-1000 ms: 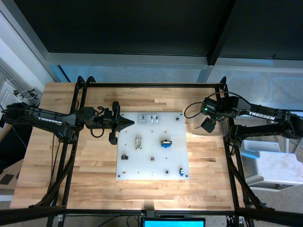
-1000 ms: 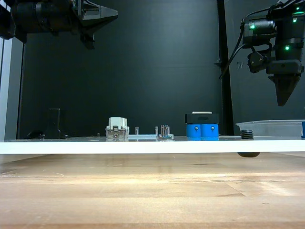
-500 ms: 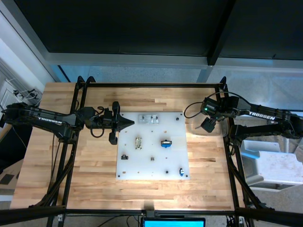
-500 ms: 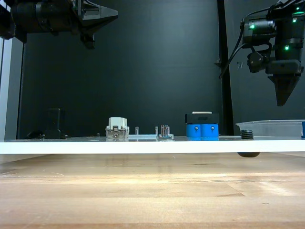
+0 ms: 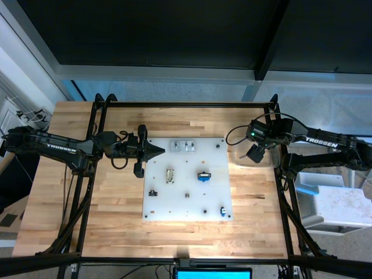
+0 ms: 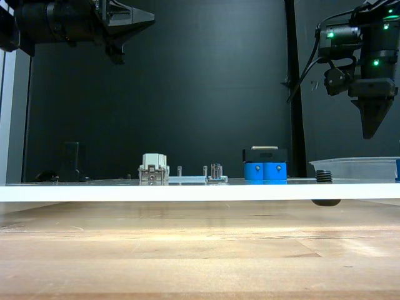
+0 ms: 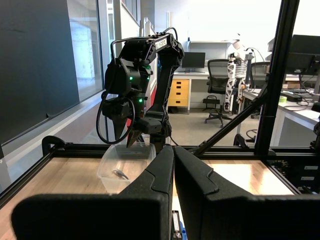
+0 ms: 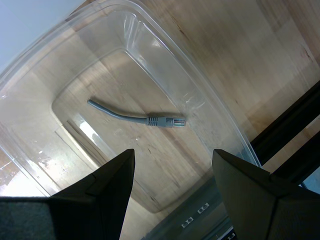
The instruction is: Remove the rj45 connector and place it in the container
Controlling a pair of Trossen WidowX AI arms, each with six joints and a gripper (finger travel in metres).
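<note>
Over the wooden table [image 5: 116,203], no change since a second ago: right gripper [image 6: 370,128] hovering above the container [image 8: 150,40], jaws apart, rj45 connector [image 8: 162,120] lying loose inside; left gripper [image 5: 158,150] parked by the white board [image 5: 186,209], jaws together; looks delivered

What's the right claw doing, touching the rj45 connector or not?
Apart. The right wrist view shows the rj45 connector lying in the container, beyond the open right claw. The left claw hangs shut over the left edge of the board.
</note>
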